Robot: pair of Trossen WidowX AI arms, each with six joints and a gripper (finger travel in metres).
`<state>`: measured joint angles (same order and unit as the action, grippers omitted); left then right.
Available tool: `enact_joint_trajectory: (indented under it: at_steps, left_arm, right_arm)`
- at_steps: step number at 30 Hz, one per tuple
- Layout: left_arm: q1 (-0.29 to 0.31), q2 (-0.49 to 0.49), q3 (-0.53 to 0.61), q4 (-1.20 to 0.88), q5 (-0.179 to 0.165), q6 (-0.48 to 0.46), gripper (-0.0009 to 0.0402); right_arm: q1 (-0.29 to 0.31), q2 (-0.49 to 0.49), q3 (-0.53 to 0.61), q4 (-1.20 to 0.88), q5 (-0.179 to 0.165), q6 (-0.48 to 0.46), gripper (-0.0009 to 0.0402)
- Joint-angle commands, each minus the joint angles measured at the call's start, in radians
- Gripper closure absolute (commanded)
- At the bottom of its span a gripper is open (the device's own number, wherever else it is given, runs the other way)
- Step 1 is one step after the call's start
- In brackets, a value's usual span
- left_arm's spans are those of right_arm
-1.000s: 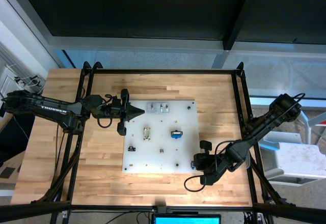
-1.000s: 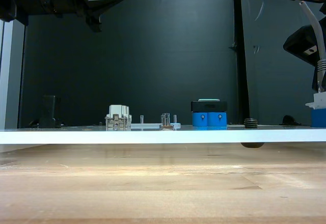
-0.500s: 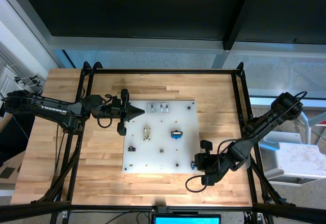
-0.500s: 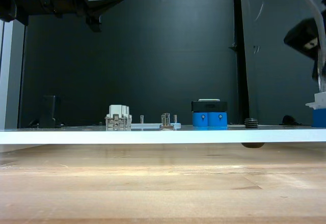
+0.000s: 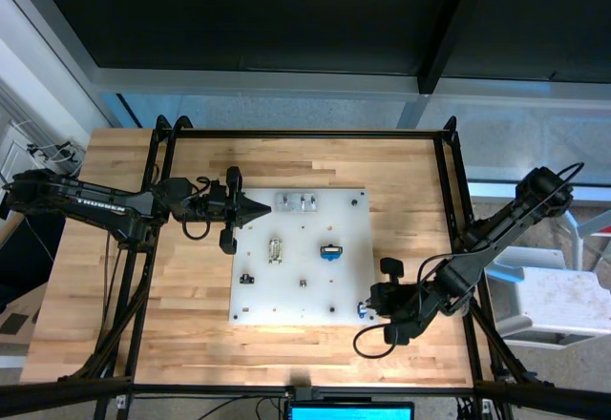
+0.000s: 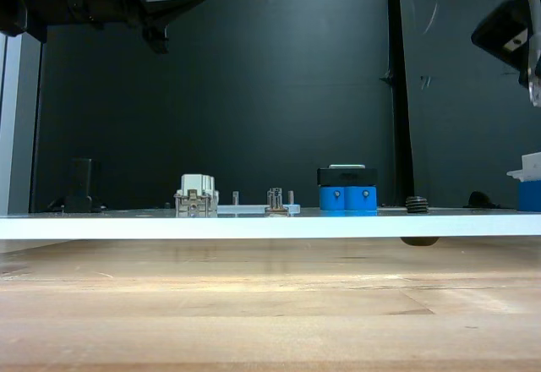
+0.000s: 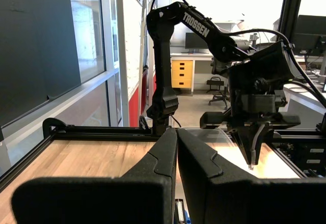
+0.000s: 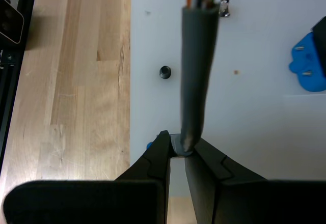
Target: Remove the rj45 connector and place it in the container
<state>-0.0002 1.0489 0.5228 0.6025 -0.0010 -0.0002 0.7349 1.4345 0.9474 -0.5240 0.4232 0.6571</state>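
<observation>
My right gripper (image 5: 375, 305) hangs over the near right corner of the white board (image 5: 286, 291). In the right wrist view it (image 8: 177, 150) is shut on the rj45 connector (image 8: 179, 146), whose grey cable stub (image 8: 196, 71) points away and ends in coloured wire tips. The small blue jack (image 5: 363, 310) sits just below it on the board. In the low view the right gripper (image 6: 511, 30) is high above the jack (image 6: 529, 194). My left gripper (image 5: 263, 209) is shut and empty, held in the air over the board's far left edge. A clear rim, perhaps the container (image 7: 201, 131), shows beyond the left fingers.
On the board stand a larger blue block connector (image 5: 330, 252), a beige-and-metal connector (image 5: 276, 249), metal fittings (image 5: 298, 200) at the far edge, and a small black part (image 5: 246, 277). A black frame (image 5: 449, 181) edges the wooden table.
My right gripper has risen with the cable stub, away from the blue jack, and drifted slightly toward the near right. The left arm has not moved.
</observation>
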Motion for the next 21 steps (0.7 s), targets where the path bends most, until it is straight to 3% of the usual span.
enact_joint_trajectory:
  at_steps: [1, 9, 18, 21]
  left_arm:
    - [0.000, 0.000, 0.000, 0.000, 0.000, 0.000, 0.0393]
    - [0.000, 0.000, 0.000, 0.000, 0.000, 0.000, 0.0393]
    - [0.000, 0.000, 0.000, 0.000, 0.000, 0.000, 0.0393]
    - [0.000, 0.000, 0.000, 0.000, 0.000, 0.000, 0.0393]
  right_arm:
    - [0.000, -0.019, 0.003, -0.011, 0.003, -0.010, 0.0393]
    - [0.000, -0.047, -0.019, -0.031, 0.000, -0.002, 0.0393]
    - [0.040, -0.148, -0.051, -0.215, -0.010, 0.090, 0.0393]
    - [0.050, -0.175, -0.055, -0.258, -0.034, 0.103, 0.0393]
